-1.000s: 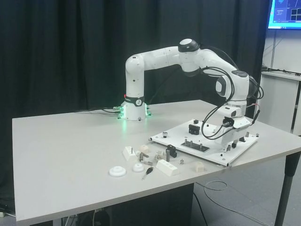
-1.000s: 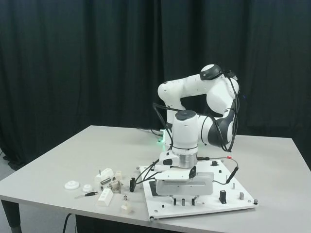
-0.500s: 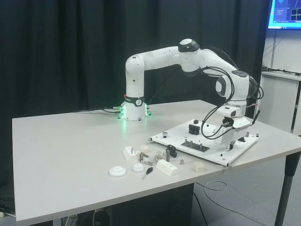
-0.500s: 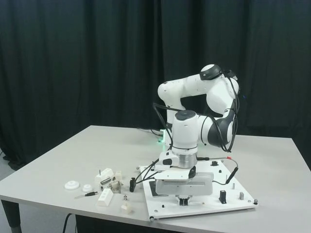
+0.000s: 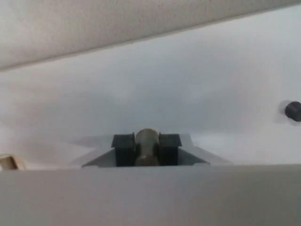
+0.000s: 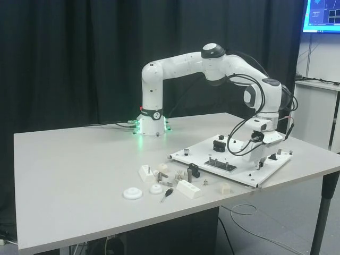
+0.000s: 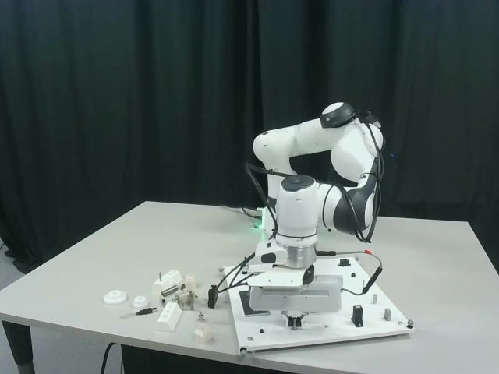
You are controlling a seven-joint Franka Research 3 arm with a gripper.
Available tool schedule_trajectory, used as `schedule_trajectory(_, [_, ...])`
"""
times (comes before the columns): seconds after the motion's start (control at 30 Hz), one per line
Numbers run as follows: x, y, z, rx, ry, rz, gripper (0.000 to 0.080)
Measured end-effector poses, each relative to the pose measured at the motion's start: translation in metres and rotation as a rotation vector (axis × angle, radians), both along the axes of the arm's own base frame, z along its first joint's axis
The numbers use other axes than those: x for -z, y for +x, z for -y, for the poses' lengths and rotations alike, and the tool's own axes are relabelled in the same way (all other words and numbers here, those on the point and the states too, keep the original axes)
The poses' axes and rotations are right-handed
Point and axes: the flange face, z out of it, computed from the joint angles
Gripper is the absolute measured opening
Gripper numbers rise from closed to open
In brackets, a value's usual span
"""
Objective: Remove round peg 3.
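Note:
In the wrist view a short grey round peg (image 5: pixel 146 139) stands between the two black pads (image 5: pixel 123 147) of my gripper (image 5: pixel 146 150), which is shut on it. The white assembly board (image 5: pixel 188 84) lies right under it. From the room views my gripper (image 6: pixel 260 165) (image 7: pixel 294 320) points straight down at the front edge of the board (image 6: pixel 241 175) (image 7: pixel 331 331), held just above it. The peg is too small to make out there.
Left of the board lie loose parts: white gears (image 6: pixel 132 193) (image 7: pixel 115 296), white blocks (image 6: pixel 189 188) (image 7: pixel 168 317) and a small black-handled tool (image 6: pixel 167 193). Black fixtures (image 6: pixel 218 144) (image 7: pixel 358 315) and short pegs stand on the board. A black screw head (image 5: pixel 292 110) shows beside the gripper.
The fingers, apart one second ago, have come together on the peg. The hand has since risen slightly above the board.

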Motion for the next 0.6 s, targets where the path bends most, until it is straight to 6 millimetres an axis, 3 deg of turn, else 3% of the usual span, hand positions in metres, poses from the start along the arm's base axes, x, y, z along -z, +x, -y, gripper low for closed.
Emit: schedule_trajectory(0.6, [-0.043,-0.004,0.006,0.023,0.019,-0.043,0.0104])
